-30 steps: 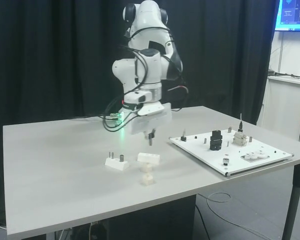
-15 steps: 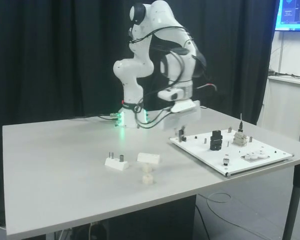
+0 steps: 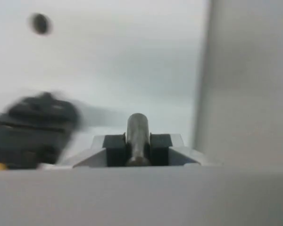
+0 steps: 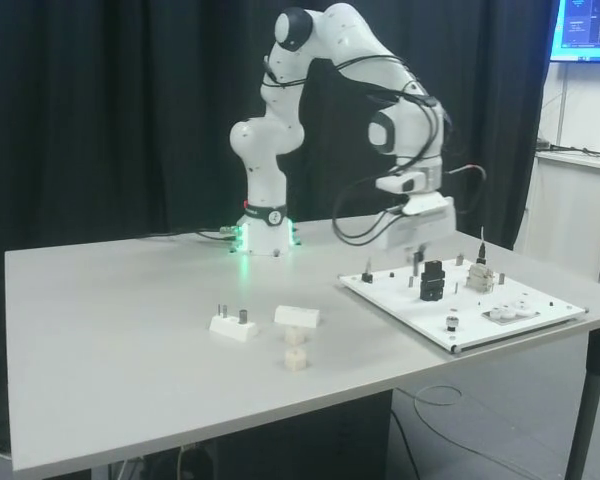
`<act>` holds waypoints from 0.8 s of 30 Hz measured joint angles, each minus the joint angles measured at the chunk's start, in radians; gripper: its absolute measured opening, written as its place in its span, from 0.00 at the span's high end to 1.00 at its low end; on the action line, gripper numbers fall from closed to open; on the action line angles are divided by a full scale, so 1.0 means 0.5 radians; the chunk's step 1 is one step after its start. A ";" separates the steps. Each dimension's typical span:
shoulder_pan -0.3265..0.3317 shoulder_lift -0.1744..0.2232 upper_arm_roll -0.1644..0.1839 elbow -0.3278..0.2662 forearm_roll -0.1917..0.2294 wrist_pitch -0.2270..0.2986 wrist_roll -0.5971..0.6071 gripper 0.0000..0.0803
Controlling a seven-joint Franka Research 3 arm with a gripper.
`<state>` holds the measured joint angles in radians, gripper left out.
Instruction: Insert round peg 3.
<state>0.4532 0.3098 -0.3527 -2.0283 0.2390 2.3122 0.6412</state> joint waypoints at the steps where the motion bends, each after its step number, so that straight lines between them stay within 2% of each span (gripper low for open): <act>1: 0.025 0.003 0.002 0.002 0.000 0.010 0.034 0.87; 12: 0.265 0.105 0.037 0.117 0.000 0.090 0.379 0.87; 24: 0.465 0.325 0.039 0.401 -0.001 0.103 0.669 0.87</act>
<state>0.6856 0.4724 -0.3334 -1.8280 0.2386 2.3638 0.9754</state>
